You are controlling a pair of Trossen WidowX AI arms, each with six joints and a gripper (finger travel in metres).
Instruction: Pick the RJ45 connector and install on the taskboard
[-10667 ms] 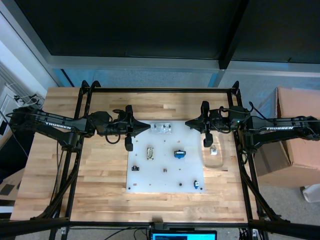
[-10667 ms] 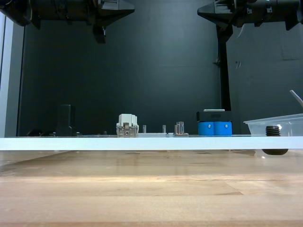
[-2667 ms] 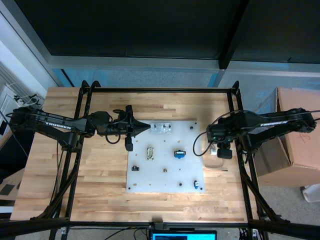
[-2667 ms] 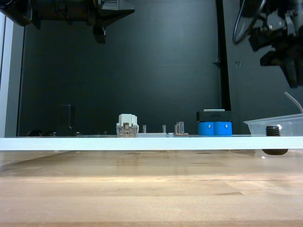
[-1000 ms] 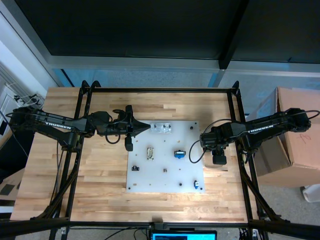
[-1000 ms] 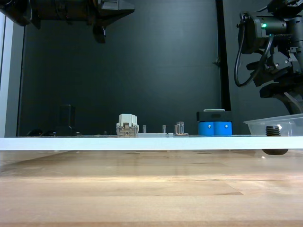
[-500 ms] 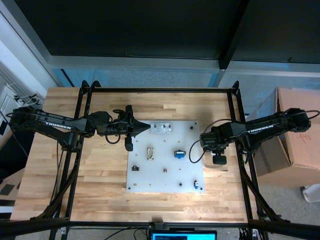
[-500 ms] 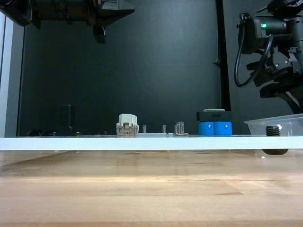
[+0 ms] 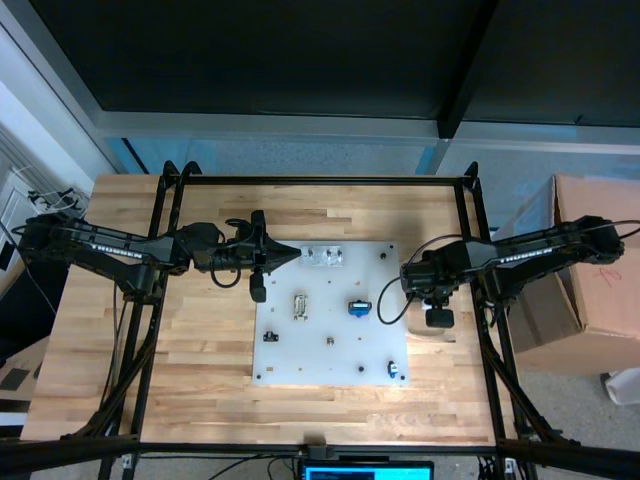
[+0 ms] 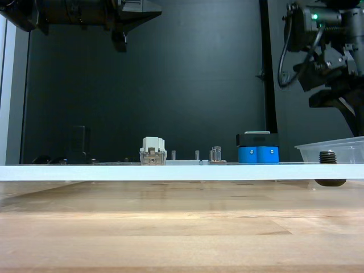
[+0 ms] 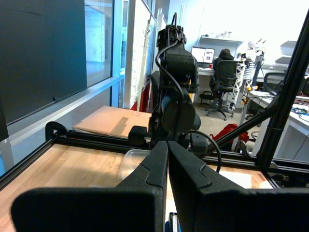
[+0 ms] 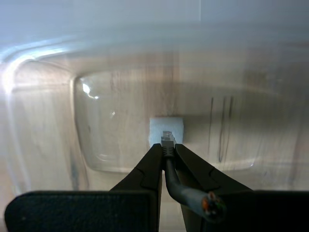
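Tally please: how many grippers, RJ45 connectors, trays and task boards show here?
Task board: 1
Clear tray: 1
RJ45 connector: 1, held in right gripper
Grippers: 2 (left gripper shut, raised at the board's left edge; right gripper above the tray)
Total: 5

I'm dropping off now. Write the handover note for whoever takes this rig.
Left end effector: shut, empty, held high over the taskboard's far-left corner.
Right end effector: shut on the RJ45 connector, plug poking past the fingertips, above the clear tray right of the board.
Done: connector picked.
Left: carry it to the taskboard and install it.
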